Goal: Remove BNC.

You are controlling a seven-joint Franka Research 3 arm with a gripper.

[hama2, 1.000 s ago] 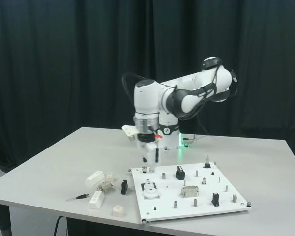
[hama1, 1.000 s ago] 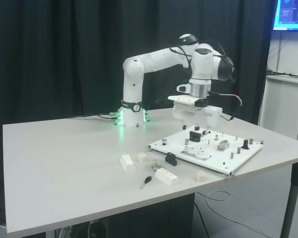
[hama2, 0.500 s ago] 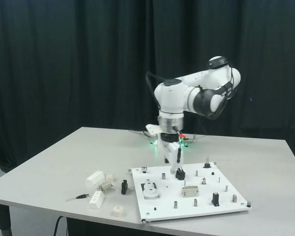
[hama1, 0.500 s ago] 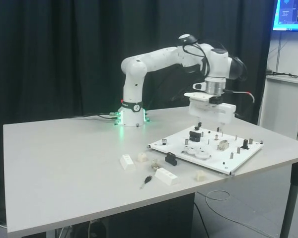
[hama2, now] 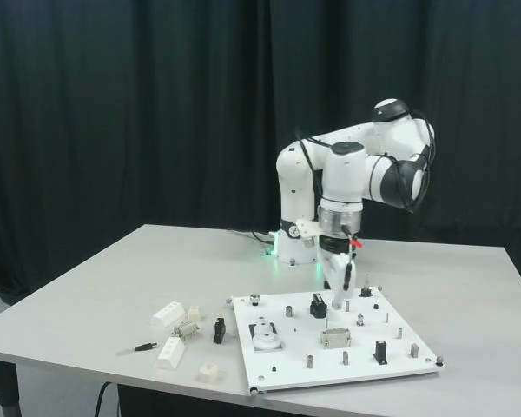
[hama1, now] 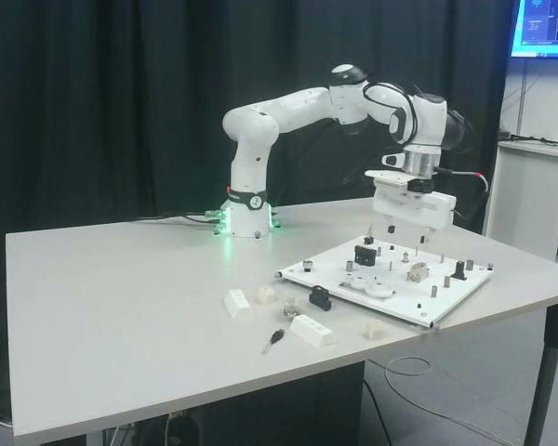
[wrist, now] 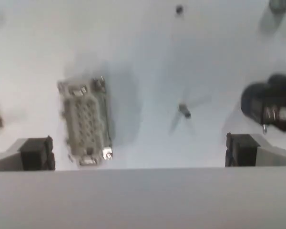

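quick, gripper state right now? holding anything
Gripper: open, holding nothing, above the white board.

White seven-joint arm (hama1: pixel 288 102) with rounded shells.
Built of smooth white links with black bands at the joints; black cable looped along the upper links near the wrist; green glow at the base (hama1: pixel 245 221); flat white end effector (hama1: pixel 405 229) with black finger pads (wrist: pixel 37 153).
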